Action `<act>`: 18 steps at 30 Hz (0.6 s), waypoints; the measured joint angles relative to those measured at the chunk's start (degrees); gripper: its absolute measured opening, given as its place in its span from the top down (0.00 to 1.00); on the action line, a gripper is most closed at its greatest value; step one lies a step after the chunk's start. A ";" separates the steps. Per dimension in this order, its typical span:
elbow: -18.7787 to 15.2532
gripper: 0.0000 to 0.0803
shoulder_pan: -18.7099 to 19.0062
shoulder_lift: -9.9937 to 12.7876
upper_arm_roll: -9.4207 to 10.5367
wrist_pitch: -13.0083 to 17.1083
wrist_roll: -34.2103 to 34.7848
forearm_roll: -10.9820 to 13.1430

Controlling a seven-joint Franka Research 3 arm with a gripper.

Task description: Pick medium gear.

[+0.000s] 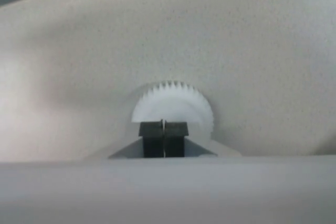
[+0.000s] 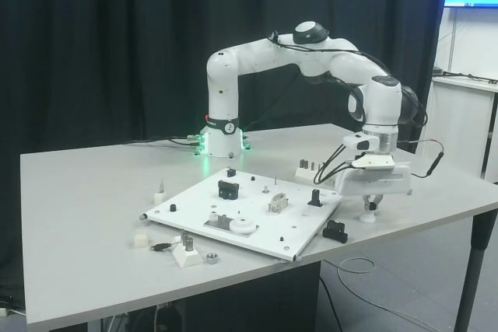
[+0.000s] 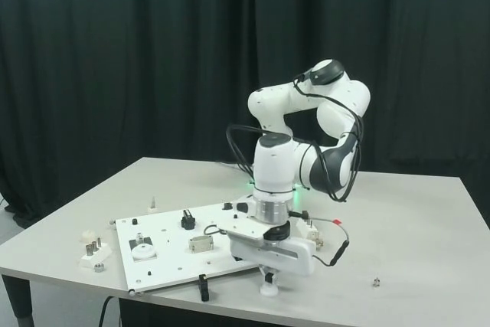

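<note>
beyond the board's near corner, on the bare grey table (image 2: 93, 192), the gripper (image 1: 163, 139) is seen low over the medium gear (image 1: 173, 106), which lies flat on the table just off the white assembly board (image 2: 257, 242). from the wrist view the two black fingertips appear pressed together, or nearly so, with only a thin seam between them – nothing bulky is held, though whether a small hub or stem of the gear is pinched there cannot be told.

the relation that matters is this: the gear sits directly under and just past the fingertips, its flat face up and its axis vertical, so no long axis is offered; any approach angle around it is judged equal. in the room views the gear (image 2: 368, 217) shows as a small white disc touching the table beneath the hand (image 3: 269, 289), so it is judged not yet lifted clear.

the gear is white, apparently hard plastic, round, with fine regular teeth along its rim and a smooth top face. the table is matt and faintly speckled. the fingertips are black, blocky and square-ended. a straight lift is judged to be what comes next, if the grip is indeed on the gear's centre – otherwise the jaws would need opening first.
</note>
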 joint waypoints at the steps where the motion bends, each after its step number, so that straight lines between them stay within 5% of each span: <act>1: 0.00 1.00 0.01 -0.10 -0.18 -0.18 -0.09 0.00; 18: 0.05 1.00 1.36 -1.57 -4.42 -4.67 -0.96 0.00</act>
